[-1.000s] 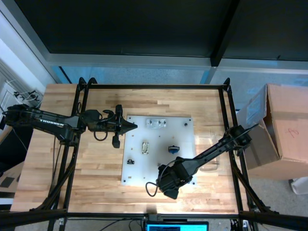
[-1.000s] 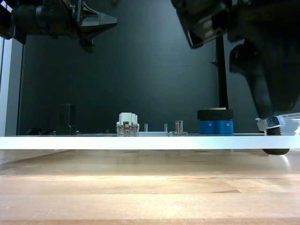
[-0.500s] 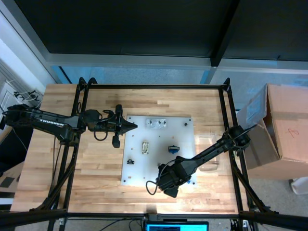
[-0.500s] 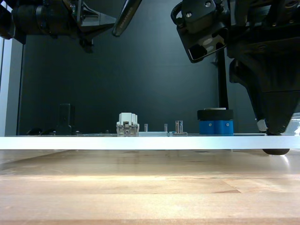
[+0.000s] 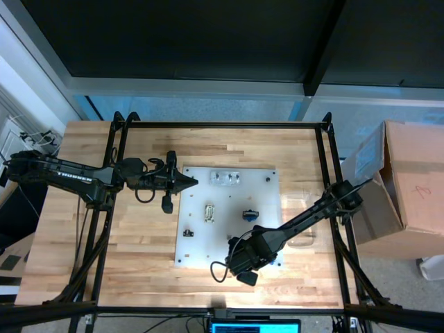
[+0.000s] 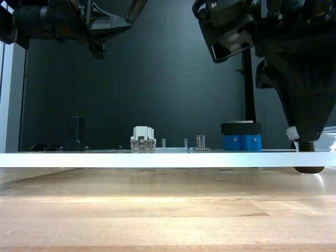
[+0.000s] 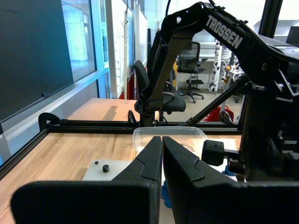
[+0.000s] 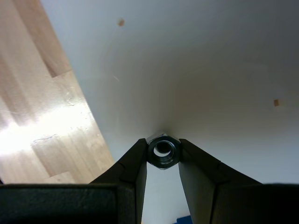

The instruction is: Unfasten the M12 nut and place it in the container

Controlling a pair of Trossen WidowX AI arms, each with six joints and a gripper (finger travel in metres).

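The right gripper points down at the flat white plastic board, its fingertips pinching the small silver hexagonal nut. Just beneath them the short black ribbed stud shows its ribs, and the nut sits on its stud. The left gripper hangs well apart, fingers pressed together.

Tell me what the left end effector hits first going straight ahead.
Probably the right arm, though depth is unclear: the left end effector, shut, hovers high beside the white board's left edge, aimed across over the clear container. The right end effector is shut on the M12 nut at the board's near right.
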